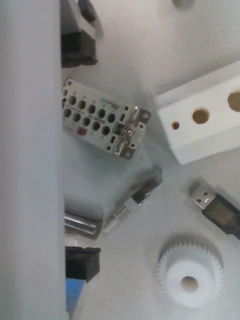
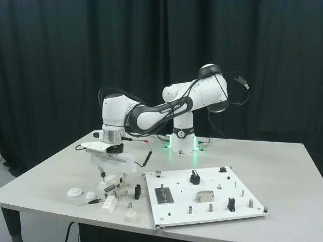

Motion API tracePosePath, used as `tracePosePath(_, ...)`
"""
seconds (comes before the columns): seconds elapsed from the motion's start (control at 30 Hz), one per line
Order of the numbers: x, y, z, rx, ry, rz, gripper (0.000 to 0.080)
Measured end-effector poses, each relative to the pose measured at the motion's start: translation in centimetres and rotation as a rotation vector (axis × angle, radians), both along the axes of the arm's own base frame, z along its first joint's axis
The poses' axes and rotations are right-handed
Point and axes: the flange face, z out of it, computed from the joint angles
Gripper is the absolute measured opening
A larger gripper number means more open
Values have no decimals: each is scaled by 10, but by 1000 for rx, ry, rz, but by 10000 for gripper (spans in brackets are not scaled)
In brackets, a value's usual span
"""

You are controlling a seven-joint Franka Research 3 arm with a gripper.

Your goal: Remove square peg 3.

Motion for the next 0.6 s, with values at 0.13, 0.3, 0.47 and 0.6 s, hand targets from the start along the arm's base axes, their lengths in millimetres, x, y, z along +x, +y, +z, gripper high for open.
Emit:
tracePosePath(0.13,2,3,3,1,-4,7,800)
tracePosePath(0.3,6,7,9,8,-9,16,800)
tracePosePath(0.47,10,13,14,19,-16,11,800)
tracePosePath(0.6,14,20,18,31,-18,3,800)
